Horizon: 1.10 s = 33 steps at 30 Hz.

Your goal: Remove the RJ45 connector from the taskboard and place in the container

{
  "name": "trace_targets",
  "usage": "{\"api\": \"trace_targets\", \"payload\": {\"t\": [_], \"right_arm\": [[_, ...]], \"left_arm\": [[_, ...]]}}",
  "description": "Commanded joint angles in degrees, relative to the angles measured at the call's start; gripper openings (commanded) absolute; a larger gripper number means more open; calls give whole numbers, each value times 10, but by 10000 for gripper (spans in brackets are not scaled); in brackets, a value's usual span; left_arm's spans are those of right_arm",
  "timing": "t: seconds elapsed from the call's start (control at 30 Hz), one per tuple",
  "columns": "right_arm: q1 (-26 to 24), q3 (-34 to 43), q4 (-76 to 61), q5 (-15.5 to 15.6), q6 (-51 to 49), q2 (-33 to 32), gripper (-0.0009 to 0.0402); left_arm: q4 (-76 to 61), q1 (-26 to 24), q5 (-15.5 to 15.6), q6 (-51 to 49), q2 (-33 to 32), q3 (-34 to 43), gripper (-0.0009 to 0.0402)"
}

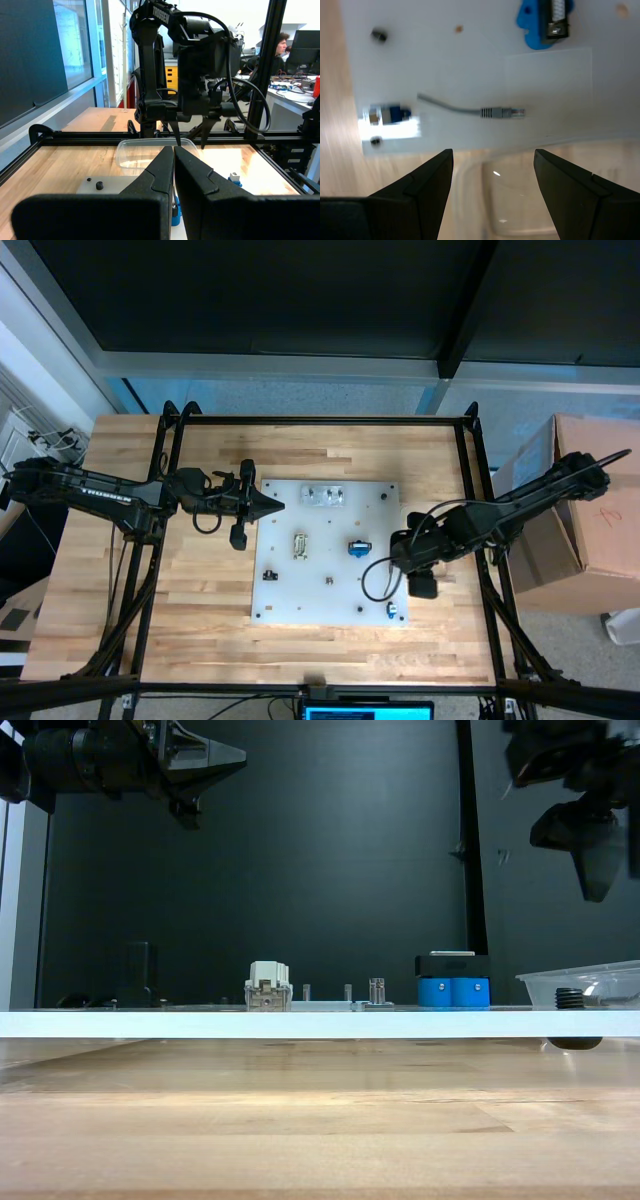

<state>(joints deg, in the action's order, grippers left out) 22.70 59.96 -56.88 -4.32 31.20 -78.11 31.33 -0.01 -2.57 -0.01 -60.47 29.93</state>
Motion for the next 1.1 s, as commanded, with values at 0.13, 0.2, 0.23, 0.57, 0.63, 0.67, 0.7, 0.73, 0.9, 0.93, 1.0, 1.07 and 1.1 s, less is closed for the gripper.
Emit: {"api": "trace_targets", "payload": {"t": [0.13, 0.2, 0.23, 0.57, 0.63, 0.67, 0.7, 0.73, 0.9, 0.93, 1.0, 1.07, 1.1], "right_arm": [[-1, 35, 2, -1, 123, -60, 224], [-2, 41, 3, -1, 165, -76, 224], [-5, 43, 3, -1, 188, -83, 224], [-23, 43, 32, 29, 282, -151, 224], [-26, 43, 38, 30, 287, -163, 224], [-28, 43, 40, 29, 289, -167, 224], [-30, 43, 42, 28, 290, -173, 224], [-31, 43, 42, 28, 290, -178, 224], [-40, 43, 54, 29, 302, -197, 224], [-42, 43, 55, 29, 308, -198, 224], [-46, 43, 54, 24, 332, -198, 224], [-48, 43, 53, 18, 346, -197, 224], [-48, 43, 53, 19, 348, -197, 224]], "left_arm": [[0, 0, 0, 0, 0, 0, 0], [0, 0, 0, 0, 0, 0, 0], [0, 0, 0, 0, 0, 0, 0], [0, 0, 0, 0, 0, 0, 0], [0, 0, 0, 0, 0, 0, 0], [0, 0, 0, 0, 0, 0, 0], [0, 0, 0, 0, 0, 0, 0], [0, 0, 0, 0, 0, 0, 0], [0, 0, 0, 0, 0, 0, 0], [0, 0, 0, 0, 0, 0, 0], [0, 0, 0, 0, 0, 0, 0], [0, 0, 0, 0, 0, 0, 0], [0, 0, 0, 0, 0, 0, 0]]}}
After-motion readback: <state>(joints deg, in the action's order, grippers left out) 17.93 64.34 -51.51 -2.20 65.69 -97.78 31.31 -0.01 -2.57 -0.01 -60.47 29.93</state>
